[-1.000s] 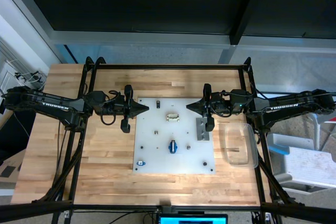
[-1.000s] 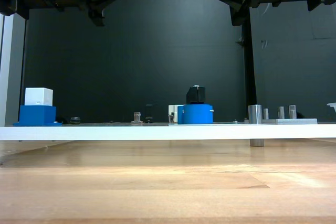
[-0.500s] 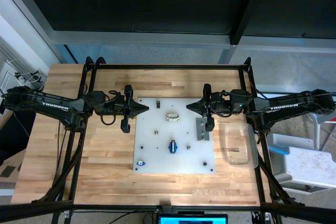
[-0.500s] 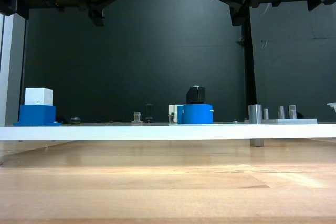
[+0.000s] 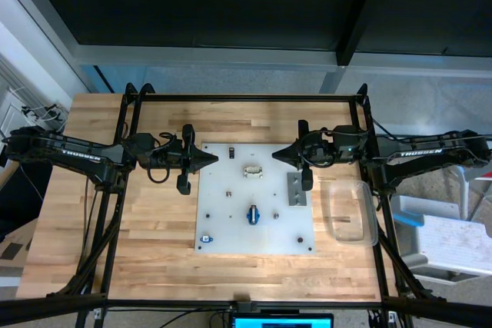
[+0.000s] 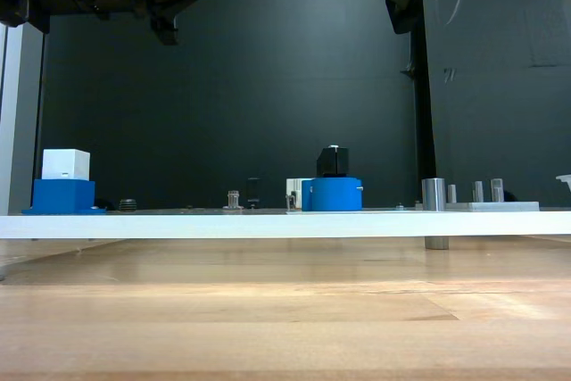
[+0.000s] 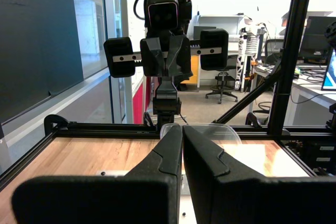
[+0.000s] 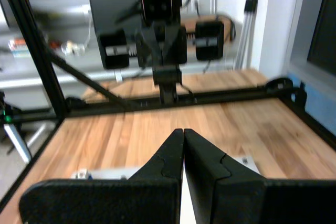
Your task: Pick the 16mm cylinder and place it in the container
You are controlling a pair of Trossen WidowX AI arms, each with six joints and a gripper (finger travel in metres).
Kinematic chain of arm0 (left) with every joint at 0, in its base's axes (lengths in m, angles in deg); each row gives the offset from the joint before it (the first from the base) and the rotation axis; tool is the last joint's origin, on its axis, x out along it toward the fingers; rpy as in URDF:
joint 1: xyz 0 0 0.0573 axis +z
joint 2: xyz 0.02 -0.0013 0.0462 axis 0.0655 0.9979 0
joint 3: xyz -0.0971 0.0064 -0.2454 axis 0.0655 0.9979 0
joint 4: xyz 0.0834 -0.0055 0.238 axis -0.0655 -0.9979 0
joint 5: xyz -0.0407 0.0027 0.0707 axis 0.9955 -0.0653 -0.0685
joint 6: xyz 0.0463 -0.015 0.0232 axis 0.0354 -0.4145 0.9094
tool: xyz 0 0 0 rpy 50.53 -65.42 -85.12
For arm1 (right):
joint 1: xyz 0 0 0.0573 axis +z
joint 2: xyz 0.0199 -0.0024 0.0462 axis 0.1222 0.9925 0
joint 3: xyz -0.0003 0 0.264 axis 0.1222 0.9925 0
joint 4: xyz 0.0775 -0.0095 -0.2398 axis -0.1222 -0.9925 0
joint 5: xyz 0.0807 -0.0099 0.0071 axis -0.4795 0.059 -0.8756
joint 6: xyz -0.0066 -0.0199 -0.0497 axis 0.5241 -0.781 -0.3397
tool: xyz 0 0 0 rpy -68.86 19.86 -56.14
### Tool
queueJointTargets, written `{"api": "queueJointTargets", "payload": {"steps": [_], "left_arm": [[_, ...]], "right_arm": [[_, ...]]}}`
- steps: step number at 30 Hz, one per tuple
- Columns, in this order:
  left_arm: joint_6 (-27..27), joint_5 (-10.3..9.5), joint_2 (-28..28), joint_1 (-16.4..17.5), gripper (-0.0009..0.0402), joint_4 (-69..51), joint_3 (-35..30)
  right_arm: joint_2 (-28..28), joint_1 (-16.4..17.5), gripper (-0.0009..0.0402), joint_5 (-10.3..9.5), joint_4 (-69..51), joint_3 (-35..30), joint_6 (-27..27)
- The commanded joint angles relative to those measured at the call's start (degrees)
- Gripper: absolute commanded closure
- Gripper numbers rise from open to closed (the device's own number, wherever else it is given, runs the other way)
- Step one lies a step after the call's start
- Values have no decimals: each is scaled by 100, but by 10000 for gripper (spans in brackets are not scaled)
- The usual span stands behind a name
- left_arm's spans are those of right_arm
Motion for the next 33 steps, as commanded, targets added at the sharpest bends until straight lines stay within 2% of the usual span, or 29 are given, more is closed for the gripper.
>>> {"api": "queueJointTargets", "payload": {"steps": [1, 14, 19, 21, 25, 33], "left_arm": [[2, 2, 2, 2, 393, 0, 0], [2, 2, 2, 0, 393, 0, 0], [2, 2, 2, 0, 393, 0, 0], [2, 4, 2, 2, 393, -2, 0], [2, 2, 2, 2, 393, 0, 0], [2, 2, 2, 0, 393, 0, 0]], "right_arm": [[7, 4, 393, 0, -857, -352, -4], [212, 26, 393, -2, -3989, -1740, 105], [575, 50, 393, -20, -5021, -2264, 133], [741, 61, 393, -39, -5362, -2485, 319], [1040, 83, 393, -286, -5869, -2874, 450], [1703, 286, 393, -297, -6640, -3547, 485]]}}
